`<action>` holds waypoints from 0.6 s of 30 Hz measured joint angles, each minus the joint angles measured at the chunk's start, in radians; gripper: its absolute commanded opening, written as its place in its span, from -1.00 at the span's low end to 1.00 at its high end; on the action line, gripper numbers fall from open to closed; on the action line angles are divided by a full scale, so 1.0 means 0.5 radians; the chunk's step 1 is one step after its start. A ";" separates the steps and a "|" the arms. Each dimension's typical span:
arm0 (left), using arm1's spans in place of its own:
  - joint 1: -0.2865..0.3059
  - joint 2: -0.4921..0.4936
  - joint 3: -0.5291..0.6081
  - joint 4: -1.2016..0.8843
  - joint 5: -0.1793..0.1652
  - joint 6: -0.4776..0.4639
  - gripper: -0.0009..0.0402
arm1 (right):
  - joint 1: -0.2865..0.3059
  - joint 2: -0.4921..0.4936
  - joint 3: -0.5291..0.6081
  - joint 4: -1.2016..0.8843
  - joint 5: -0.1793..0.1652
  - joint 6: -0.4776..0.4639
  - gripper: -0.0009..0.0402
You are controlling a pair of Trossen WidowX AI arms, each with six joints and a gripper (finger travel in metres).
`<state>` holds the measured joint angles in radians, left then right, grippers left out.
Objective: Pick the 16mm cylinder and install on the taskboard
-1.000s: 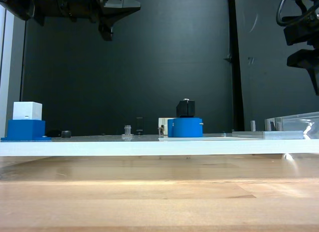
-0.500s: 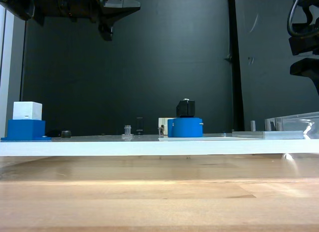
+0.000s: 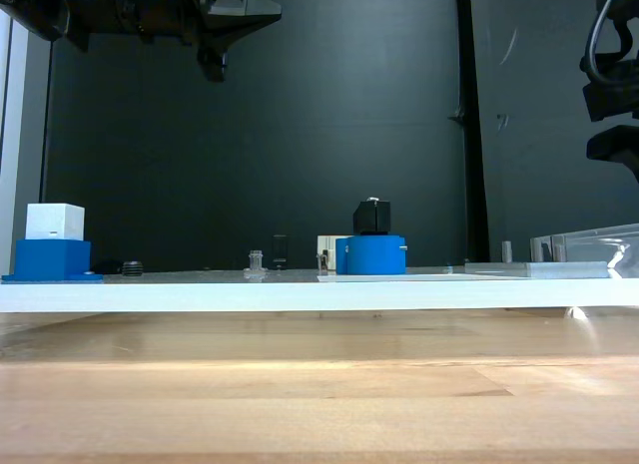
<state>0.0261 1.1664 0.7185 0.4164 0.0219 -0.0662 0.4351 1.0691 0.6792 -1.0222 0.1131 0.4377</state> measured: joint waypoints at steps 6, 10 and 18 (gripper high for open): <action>0.000 0.000 0.000 0.000 0.000 0.000 -0.96 | 0.011 0.039 -0.038 0.086 0.000 0.006 0.21; 0.000 0.000 0.001 0.000 0.000 -0.001 -0.96 | 0.012 0.043 -0.069 0.117 0.000 0.060 0.21; 0.000 0.000 0.000 0.000 0.000 -0.001 -0.96 | 0.024 0.096 -0.147 0.282 0.000 0.108 0.21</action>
